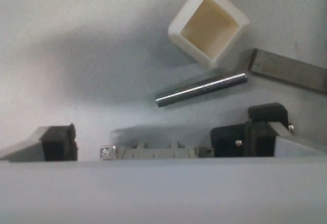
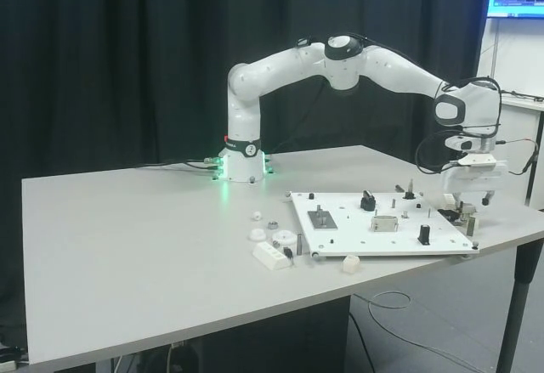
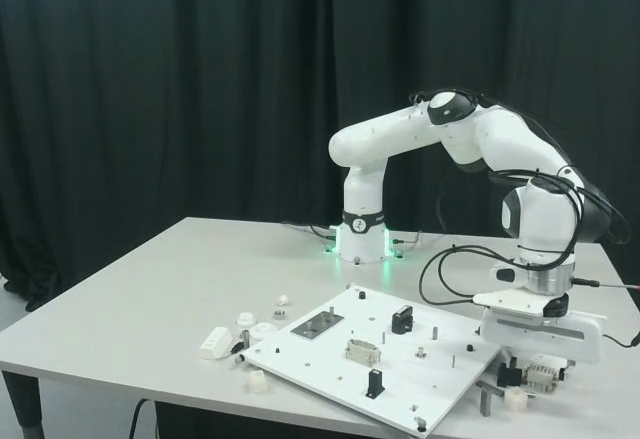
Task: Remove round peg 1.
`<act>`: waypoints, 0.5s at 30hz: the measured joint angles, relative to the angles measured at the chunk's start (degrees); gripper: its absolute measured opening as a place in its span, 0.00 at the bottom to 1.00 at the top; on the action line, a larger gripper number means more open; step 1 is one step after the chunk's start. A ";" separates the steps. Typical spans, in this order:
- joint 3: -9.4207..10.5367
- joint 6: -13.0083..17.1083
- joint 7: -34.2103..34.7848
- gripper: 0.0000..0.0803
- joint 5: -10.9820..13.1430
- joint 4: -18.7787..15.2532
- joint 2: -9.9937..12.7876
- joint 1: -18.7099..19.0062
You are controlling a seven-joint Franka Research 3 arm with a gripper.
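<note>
Fingers spread wide on the gripper [image 1: 153, 142], nothing between them, black pads [image 1: 59, 142] sitting well apart over bare table. And look at what lies just beyond: a slim metal rod, the round peg [image 1: 202, 90], flat on its side on the grey table [image 1: 76, 55], clear of any hole. Beside it sits a white square cup [image 1: 208, 24], open face showing, and a dark grey bar [image 1: 288, 70] near the peg's far end (neither appears to touch it, though the bar comes close).

From the room cameras the arm hangs low off the far corner of the white board [image 3: 330, 359], gripper [image 3: 540, 359] among small loose parts at the table edge; the peg itself is too small to pick out there.

So, judging by how it lies, the peg looks already out of the board. If this step is the release, the clean way on is a straight rise with the fingers left apart, no sideways drift, since a round rod rolls at the slightest nudge and the cup and bar leave little room around it.
</note>
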 joint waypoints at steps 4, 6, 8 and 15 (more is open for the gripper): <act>0.00 0.33 0.01 0.82 -0.29 0.00 0.00 0.00; -0.01 0.47 0.02 0.96 -0.39 0.01 0.00 0.00; -0.03 0.52 0.04 0.96 -0.44 0.02 0.00 0.00; -0.13 0.53 0.07 0.99 -0.59 0.18 0.01 0.00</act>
